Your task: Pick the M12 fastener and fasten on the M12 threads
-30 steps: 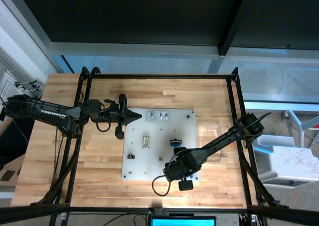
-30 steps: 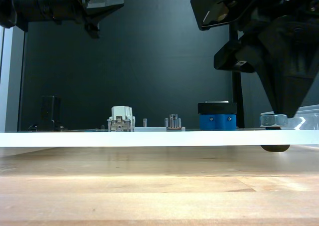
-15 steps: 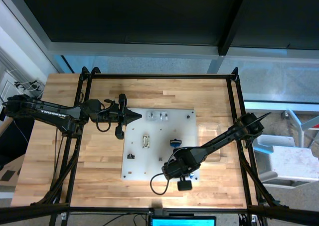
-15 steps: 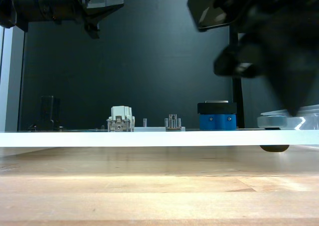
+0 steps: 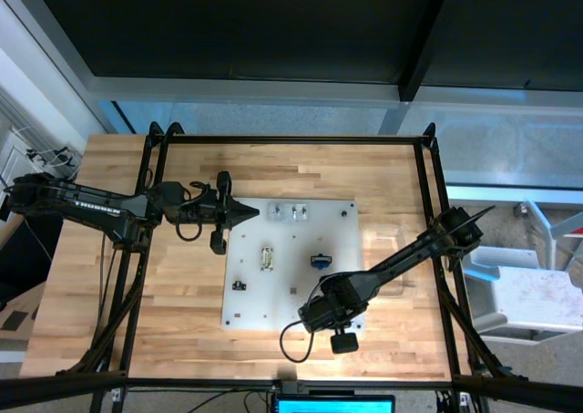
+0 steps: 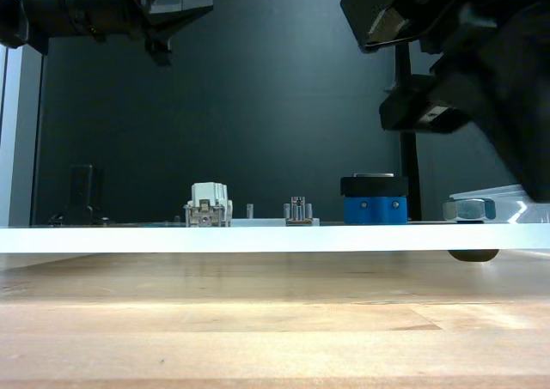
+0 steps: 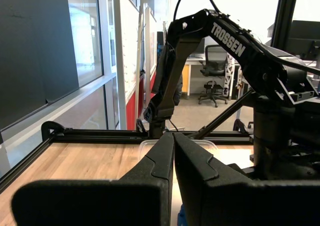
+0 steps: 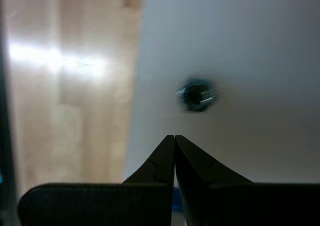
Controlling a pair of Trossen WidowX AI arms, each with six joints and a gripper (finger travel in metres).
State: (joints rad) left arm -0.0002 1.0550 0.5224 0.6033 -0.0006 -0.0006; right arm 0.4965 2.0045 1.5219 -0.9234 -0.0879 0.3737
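Right wrist view looks straight along the black right end effector [image 8: 174,137], whose two fingers are pressed together tip to tip with nothing between them. Just ahead of those tips, and apart from them, the small silver hexagonal nut [image 8: 196,94] sits on the flat white task board [image 8: 250,61]; it is blurred and shows a dark centre. To one side of the end effector the board's edge gives way to the pale wooden surface [image 8: 65,86].

Low view places the nut below the right end effector and clear of it. The nut is seated low on its stud at board level, so no ribs show under it. In the high view the right arm's wrist hangs over the board's near right corner and hides the nut. The clear plastic tray [image 5: 387,249] lies past the board's right edge, back along the right arm from the end effector. A blue block with a round black cap [image 6: 374,202] stands on the board to the left of the right end effector, apart from it.

The black left end effector [image 7: 173,134] hangs high over the board's far left corner, well apart from the nut, its fingers closed against each other and empty. A small white connector [image 6: 209,204] stands on the board below it.
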